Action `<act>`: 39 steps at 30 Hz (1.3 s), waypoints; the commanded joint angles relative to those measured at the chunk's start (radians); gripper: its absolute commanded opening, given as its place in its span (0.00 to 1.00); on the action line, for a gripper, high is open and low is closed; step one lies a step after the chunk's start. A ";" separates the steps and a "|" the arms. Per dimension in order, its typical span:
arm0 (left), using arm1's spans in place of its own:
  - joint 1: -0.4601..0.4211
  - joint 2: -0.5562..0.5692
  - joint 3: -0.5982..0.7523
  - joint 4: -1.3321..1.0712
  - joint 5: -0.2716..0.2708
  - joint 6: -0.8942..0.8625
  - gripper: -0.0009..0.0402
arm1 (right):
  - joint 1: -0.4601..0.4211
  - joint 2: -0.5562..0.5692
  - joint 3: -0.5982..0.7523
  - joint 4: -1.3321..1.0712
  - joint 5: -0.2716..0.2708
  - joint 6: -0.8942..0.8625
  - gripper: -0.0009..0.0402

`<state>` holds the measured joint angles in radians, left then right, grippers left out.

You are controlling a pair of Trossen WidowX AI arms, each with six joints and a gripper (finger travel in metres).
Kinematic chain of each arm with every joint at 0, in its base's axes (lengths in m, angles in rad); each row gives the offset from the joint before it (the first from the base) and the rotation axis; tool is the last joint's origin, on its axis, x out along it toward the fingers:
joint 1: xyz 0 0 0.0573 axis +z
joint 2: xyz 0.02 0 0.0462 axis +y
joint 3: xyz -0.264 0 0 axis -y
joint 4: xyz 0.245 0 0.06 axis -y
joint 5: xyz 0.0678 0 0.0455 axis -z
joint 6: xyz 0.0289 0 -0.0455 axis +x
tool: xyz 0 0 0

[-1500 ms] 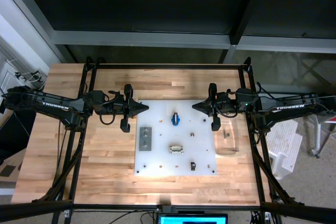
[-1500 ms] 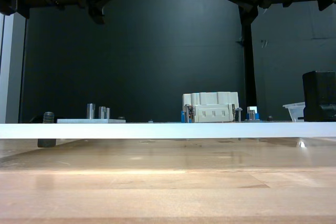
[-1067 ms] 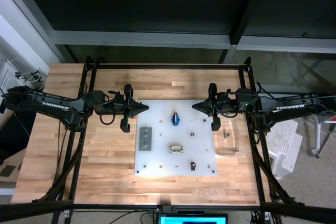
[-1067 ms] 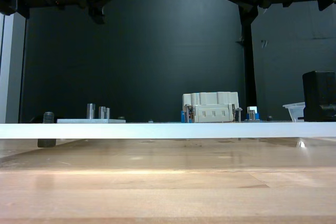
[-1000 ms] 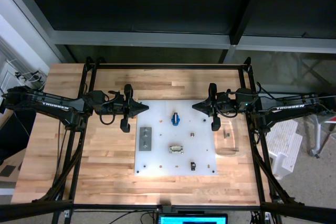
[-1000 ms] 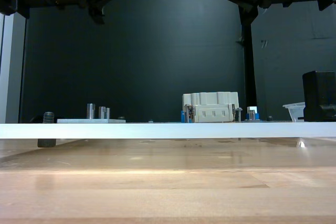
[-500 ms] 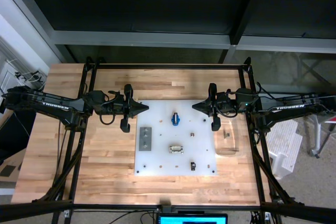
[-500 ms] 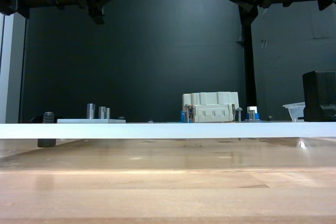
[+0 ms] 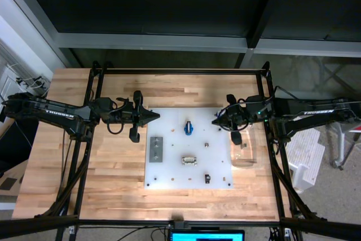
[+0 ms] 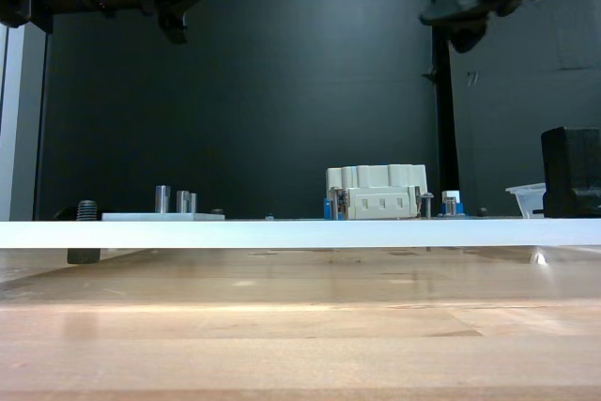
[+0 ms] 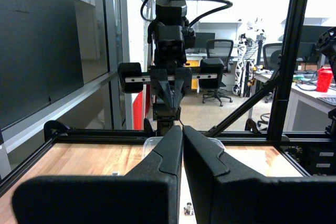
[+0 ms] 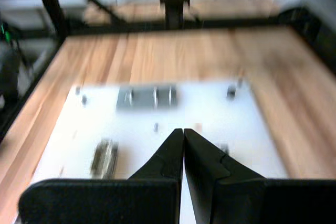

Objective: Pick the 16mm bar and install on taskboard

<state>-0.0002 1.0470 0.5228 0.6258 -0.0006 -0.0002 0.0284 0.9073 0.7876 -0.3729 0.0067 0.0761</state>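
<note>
A small grey metal piece (image 9: 244,145) lies free in a clear tray (image 9: 243,159) just right of the white taskboard (image 9: 169,179); I cannot tell whether it is the 16mm bar. My right gripper (image 9: 215,121) hangs high over the board's far right edge, tilted down toward the board, fingers shut on nothing (image 12: 183,131). At the same height my left gripper (image 9: 158,117) hovers level over the board's far left edge, also shut and empty (image 11: 182,129). A grey block with short pegs (image 9: 155,149) sits on the board's left side.
On the board stand a blue part (image 9: 188,127), a beige connector (image 9: 189,161) and a black block (image 9: 207,178). A black frame (image 9: 180,71) borders the wooden table. In the low view both arms stay far above the board (image 10: 282,232).
The right gripper has shifted right and a little nearer, dropped slightly and tipped its nose downward. The left arm has not moved. Nothing on the board or in the tray has moved.
</note>
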 commanded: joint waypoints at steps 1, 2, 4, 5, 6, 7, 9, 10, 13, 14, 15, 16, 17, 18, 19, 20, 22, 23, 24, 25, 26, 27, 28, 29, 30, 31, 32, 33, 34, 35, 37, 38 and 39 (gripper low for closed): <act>0.000 0.000 0.000 0.000 0.000 0.000 0.02 | 0.002 0.000 0.060 -0.188 0.001 0.021 0.02; 0.000 0.000 0.000 0.000 0.000 0.000 0.02 | 0.003 0.000 0.077 -0.243 0.001 0.021 0.02; 0.000 0.000 0.000 0.000 0.000 0.000 0.02 | 0.006 0.000 0.107 -0.343 -0.002 0.022 0.02; 0.000 0.000 0.000 0.000 0.000 0.000 0.02 | 0.007 0.000 0.119 -0.384 -0.003 0.027 0.02; 0.000 0.000 0.000 0.000 0.000 0.000 0.02 | 0.008 0.000 0.131 -0.425 -0.003 0.033 0.02; 0.000 0.000 0.000 0.000 0.000 0.000 0.02 | 0.009 0.000 0.143 -0.468 -0.003 0.040 0.02; 0.000 0.000 0.000 0.000 0.000 0.000 0.02 | 0.011 0.003 0.164 -0.548 -0.003 0.051 0.02; 0.000 0.000 0.000 0.000 0.000 0.000 0.02 | 0.011 0.003 0.175 -0.588 -0.003 0.052 0.02; 0.000 0.000 0.000 0.000 0.000 0.000 0.02 | 0.012 0.003 0.190 -0.690 -0.003 0.071 0.02; 0.000 0.000 0.000 0.000 0.000 0.000 0.02 | 0.014 0.003 0.193 -0.723 -0.005 0.074 0.02; 0.000 0.000 0.000 0.000 0.000 0.000 0.02 | 0.014 0.003 0.197 -0.759 -0.009 0.072 0.02; 0.000 0.000 0.000 0.000 0.000 0.000 0.02 | 0.016 0.003 0.200 -0.794 -0.008 0.073 0.02; 0.000 0.000 0.000 0.000 0.000 0.000 0.02 | 0.020 0.003 0.200 -0.821 -0.008 0.077 0.02; 0.000 0.000 0.000 0.000 0.000 0.000 0.02 | 0.025 0.003 0.200 -0.845 -0.008 0.084 0.02; 0.000 0.000 0.000 0.000 0.000 0.000 0.02 | 0.031 0.003 0.200 -0.869 -0.008 0.089 0.02; 0.000 0.000 0.000 0.000 0.000 0.000 0.02 | 0.039 0.003 0.200 -0.888 -0.008 0.095 0.02; 0.000 0.000 0.000 0.000 0.000 0.000 0.02 | 0.062 0.005 0.198 -0.920 -0.008 0.104 0.02; 0.000 0.000 0.000 0.000 0.000 0.000 0.02 | 0.075 0.005 0.197 -0.933 -0.008 0.107 0.03; 0.000 0.000 0.000 0.000 0.000 0.000 0.02 | 0.089 0.005 0.197 -0.942 -0.007 0.116 0.04; 0.000 0.000 0.000 0.000 0.000 0.000 0.02 | 0.103 0.006 0.196 -0.948 -0.006 0.130 0.05; 0.000 0.000 0.000 0.000 0.000 0.000 0.02 | 0.119 0.008 0.195 -0.951 -0.006 0.137 0.06; 0.000 0.000 0.000 0.000 0.000 0.000 0.02 | 0.134 0.010 0.195 -0.956 -0.002 0.144 0.08; 0.000 0.000 0.000 0.000 0.000 0.000 0.02 | 0.150 0.013 0.195 -0.960 0.003 0.152 0.10; 0.000 0.000 0.000 0.000 0.000 0.000 0.02 | 0.164 0.019 0.195 -0.963 0.003 0.157 0.12; 0.000 0.000 0.000 0.000 0.000 0.000 0.02 | 0.178 0.025 0.194 -0.965 0.005 0.164 0.15; 0.000 0.000 0.000 0.000 0.000 0.000 0.02 | 0.189 0.031 0.193 -0.965 0.010 0.175 0.18; 0.000 0.000 0.000 0.000 0.000 0.000 0.02 | 0.201 0.034 0.192 -0.965 0.021 0.181 0.21; 0.000 0.000 0.000 0.000 0.000 0.000 0.02 | 0.212 0.039 0.188 -0.964 0.032 0.186 0.24; 0.000 0.000 0.000 0.000 0.000 0.000 0.02 | 0.222 0.043 0.184 -0.965 0.050 0.190 0.27; 0.000 0.000 0.000 0.000 0.000 0.000 0.02 | 0.232 0.044 0.180 -0.966 0.062 0.198 0.30; 0.000 0.000 0.000 0.000 0.000 0.000 0.02 | 0.251 0.045 0.167 -0.963 0.082 0.208 0.35; 0.000 0.000 0.000 0.000 0.000 0.000 0.02 | 0.261 0.045 0.158 -0.959 0.081 0.208 0.38; 0.000 0.000 0.000 0.000 0.000 0.000 0.02 | 0.272 0.045 0.149 -0.955 0.081 0.212 0.41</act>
<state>-0.0002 1.0470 0.5224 0.6254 -0.0006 -0.0006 0.2874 0.9516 0.9482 -1.3354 0.0875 0.2840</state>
